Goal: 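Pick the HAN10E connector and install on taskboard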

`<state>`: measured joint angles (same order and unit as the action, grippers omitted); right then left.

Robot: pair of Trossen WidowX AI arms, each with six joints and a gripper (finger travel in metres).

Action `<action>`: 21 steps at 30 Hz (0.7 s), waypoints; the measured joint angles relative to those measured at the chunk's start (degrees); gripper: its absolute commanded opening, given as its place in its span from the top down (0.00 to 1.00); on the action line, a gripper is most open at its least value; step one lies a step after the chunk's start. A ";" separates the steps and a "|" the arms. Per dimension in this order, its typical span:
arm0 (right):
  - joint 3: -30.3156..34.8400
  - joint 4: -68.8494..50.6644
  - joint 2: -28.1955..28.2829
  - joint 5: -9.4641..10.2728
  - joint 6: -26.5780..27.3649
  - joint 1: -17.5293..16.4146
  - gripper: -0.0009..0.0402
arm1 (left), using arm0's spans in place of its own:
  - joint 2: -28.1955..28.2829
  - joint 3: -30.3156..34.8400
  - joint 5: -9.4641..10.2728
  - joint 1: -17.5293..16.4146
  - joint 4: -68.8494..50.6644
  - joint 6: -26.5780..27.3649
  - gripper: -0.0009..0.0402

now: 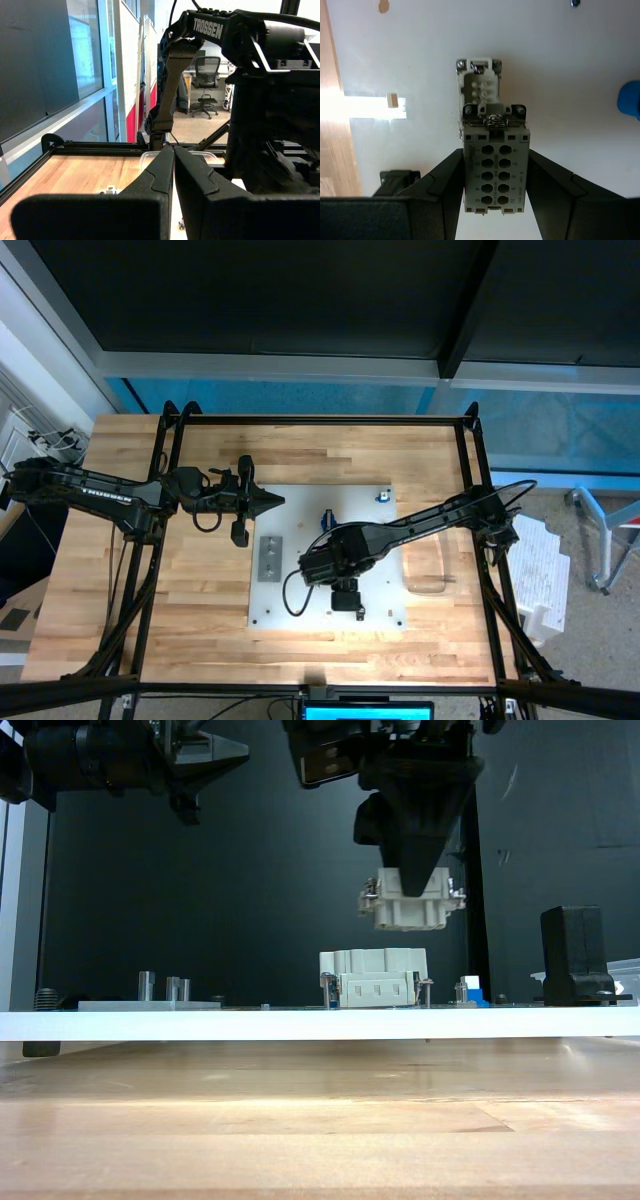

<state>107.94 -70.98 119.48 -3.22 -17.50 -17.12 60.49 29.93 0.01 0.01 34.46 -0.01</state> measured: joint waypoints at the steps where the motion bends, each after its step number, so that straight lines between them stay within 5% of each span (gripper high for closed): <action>1: 0.76 -0.17 0.61 0.02 0.00 0.00 0.90 | -0.02 0.02 0.00 0.00 0.02 0.00 0.98; 21: 8.13 -1.44 6.67 0.02 -0.02 0.26 0.90 | 0.00 0.02 0.00 0.00 0.02 0.00 0.98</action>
<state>116.07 -72.42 126.15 -3.20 -17.52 -16.86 60.49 29.95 0.01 0.01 34.48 -0.01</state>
